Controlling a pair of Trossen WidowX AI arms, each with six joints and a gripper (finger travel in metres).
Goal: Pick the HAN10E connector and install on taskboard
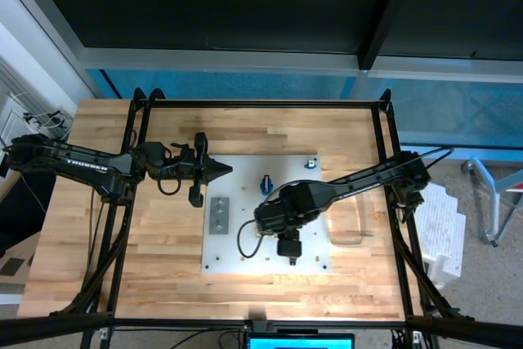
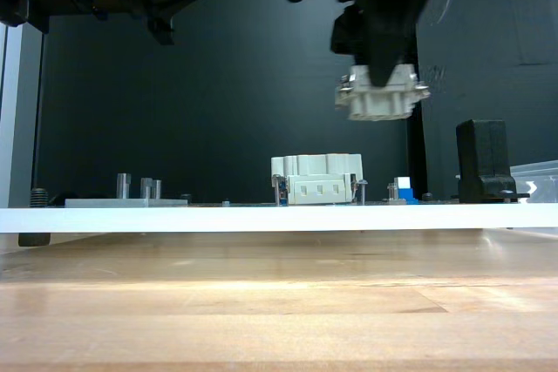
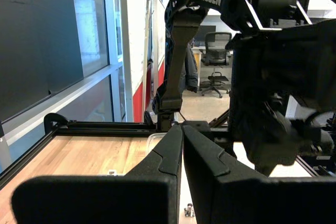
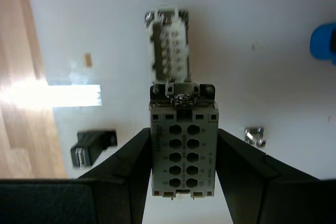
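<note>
1. taskboard (image 1: 245,261): large white square plastic plate with small holes, lying flat in the middle of the light wooden table (image 1: 122,284).

2. HAN10E connector (image 4: 183,153): small beige-grey rectangular plastic block showing 2 rows of 5 round contact holes and a metal screw at one end. It is held in the air over the near half of the taskboard, well clear of the taskboard's surface and not yet seated.

3. right gripper (image 1: 292,256): black, pointing straight down over the near half of the taskboard. It is clamped on the HAN10E connector, with 1 finger against each long side.

4. beige socket (image 2: 316,179): has silvery end flanges and sits upright on the taskboard, below the lifted connector and apart from it.

5. grey metal block (image 1: 221,214): lies flat on the left part of the taskboard.

6. blue knob (image 1: 265,183): stands on the far half of the taskboard.

7. small black part (image 2: 482,161): stands upright on the right side of the taskboard.

8. left gripper (image 1: 225,169): black, hovering above the far-left corner of the taskboard with its tip pointing inward. Its 2 fingers are pressed together on nothing.

9. clear plastic tray (image 1: 347,222): rests on the table just beside the taskboard's right edge.
</note>
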